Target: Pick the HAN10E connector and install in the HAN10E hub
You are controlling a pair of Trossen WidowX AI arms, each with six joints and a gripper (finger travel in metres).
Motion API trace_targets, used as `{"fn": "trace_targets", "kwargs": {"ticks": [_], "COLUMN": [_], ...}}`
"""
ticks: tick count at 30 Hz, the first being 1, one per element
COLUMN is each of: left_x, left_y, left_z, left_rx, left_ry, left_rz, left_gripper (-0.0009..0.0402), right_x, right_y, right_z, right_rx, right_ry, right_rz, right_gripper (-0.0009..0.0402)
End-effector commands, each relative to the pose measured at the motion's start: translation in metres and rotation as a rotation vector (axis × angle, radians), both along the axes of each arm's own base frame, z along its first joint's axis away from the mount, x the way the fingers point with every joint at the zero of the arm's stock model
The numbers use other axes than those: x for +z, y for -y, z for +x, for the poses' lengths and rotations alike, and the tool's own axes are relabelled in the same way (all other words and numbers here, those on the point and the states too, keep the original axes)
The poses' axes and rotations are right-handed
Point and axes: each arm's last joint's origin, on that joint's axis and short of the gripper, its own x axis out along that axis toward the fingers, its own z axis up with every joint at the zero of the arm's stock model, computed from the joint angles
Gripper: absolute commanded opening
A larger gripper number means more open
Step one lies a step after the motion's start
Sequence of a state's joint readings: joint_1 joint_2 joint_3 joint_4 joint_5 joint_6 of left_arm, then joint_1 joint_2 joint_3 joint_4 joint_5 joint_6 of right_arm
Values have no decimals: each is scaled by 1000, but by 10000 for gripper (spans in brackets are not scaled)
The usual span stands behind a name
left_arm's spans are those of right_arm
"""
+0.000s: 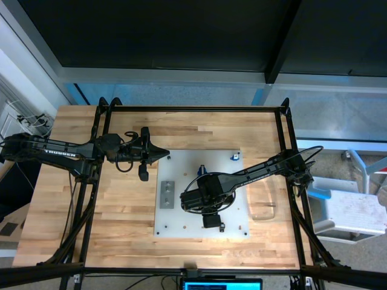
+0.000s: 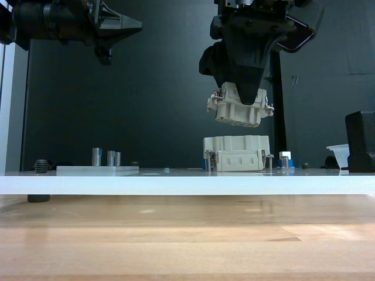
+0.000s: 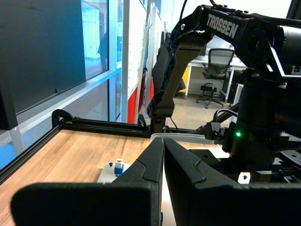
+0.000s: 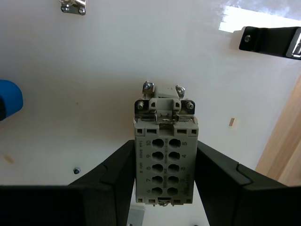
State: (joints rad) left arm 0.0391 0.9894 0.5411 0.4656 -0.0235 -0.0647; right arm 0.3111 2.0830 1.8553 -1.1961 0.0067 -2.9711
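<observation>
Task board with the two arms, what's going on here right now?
The right tool is shut on the HAN10E connector and holds it in the air above the HAN10E hub, which sits on the white board. There is a clear gap between the two, and the connector hangs slightly tilted, so it is not plugged in yet. The left tool is shut on nothing, raised near the board's left edge.

Wood table (image 1: 109, 205) w/ white task board (image 1: 233, 208) on it, clear tray (image 1: 264, 203) just beside; board carries HAN10E hub (image 2: 236, 153) + grey plate (image 1: 166, 194).
</observation>
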Motion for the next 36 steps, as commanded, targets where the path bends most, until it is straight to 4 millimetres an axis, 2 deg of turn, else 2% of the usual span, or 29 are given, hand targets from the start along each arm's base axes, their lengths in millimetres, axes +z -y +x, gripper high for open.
{"fn": "trace_targets", "kwargs": {"ticks": [1,11,15,29,36], "left_x": [0,0,0,-1,-1], "left_y": [0,0,0,0,0], "left_z": [0,0,0,0,0], "left_rx": [0,0,0,0,0], "left_ry": [0,0,-1,-14,-15], "left_rz": [0,0,0,-1,-1], "left_gripper": [0,0,0,0,0], "right_x": [0,0,6,0,-4], "right_y": [0,1,1,-4,-5], "right_z": [0,-1,-3,19,20], "right_rx": [-5,-19,-31,-65,-109], "right_ry": [2,-6,-39,-109,-116], "right_rz": [0,-8,-30,-48,-29], "right_gripper": [9,9,9,9,9]}}
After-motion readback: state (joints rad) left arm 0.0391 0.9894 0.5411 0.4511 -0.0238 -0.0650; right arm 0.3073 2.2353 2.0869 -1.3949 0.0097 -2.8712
